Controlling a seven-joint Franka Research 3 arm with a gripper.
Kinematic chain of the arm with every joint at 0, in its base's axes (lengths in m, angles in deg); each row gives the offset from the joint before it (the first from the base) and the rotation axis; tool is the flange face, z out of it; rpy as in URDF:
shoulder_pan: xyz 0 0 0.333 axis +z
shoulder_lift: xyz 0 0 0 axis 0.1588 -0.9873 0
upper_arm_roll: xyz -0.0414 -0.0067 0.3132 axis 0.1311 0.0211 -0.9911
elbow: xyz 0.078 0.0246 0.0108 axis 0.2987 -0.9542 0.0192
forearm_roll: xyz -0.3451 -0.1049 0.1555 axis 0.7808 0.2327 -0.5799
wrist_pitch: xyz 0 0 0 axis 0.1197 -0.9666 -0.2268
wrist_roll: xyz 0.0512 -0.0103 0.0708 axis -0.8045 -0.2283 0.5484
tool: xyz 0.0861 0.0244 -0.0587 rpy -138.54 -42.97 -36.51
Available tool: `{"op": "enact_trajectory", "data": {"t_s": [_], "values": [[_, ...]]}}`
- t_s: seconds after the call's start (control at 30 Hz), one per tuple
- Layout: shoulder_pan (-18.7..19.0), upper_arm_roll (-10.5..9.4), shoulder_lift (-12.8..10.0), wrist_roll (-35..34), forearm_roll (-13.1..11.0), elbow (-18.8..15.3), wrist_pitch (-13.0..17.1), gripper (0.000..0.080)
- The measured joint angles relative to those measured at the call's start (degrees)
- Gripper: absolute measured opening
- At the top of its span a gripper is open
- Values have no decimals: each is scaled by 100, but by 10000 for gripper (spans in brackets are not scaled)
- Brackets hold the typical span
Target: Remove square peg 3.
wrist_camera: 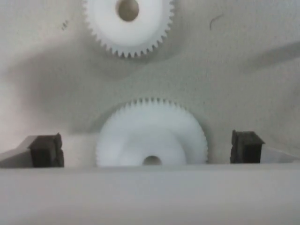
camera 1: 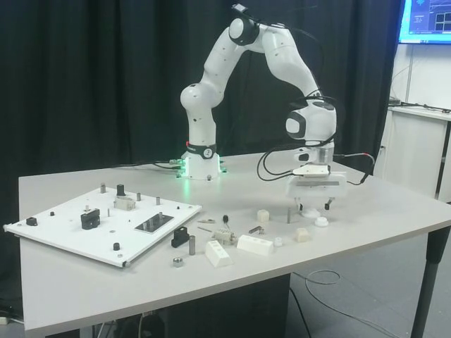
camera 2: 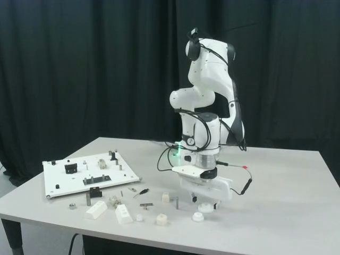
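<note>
Grey worktop (camera 1: 394, 211), black curtain behind. Hand (wrist_camera: 145, 150) hangs low with fingers spread wide, empty, straddling a white gear (wrist_camera: 152, 136); second gear (wrist_camera: 127, 23) just beyond. Board (camera 1: 63, 236) sits well apart, at the far end. Cannot tell which part is peg 3; it likely stands on that board. Advice: lift clear first, cross over, align straight above the peg before descending
</note>
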Motion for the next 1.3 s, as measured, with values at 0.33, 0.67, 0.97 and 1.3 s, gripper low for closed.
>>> {"op": "enact_trajectory", "data": {"t_s": [0.33,0.67,0.97,1.3], "values": [[-121,5,79,-85,150,178,-301,799],[-258,7,138,-90,330,319,-520,800],[-366,7,159,-90,595,470,-754,800],[-505,7,182,-90,802,648,-957,800]]}}
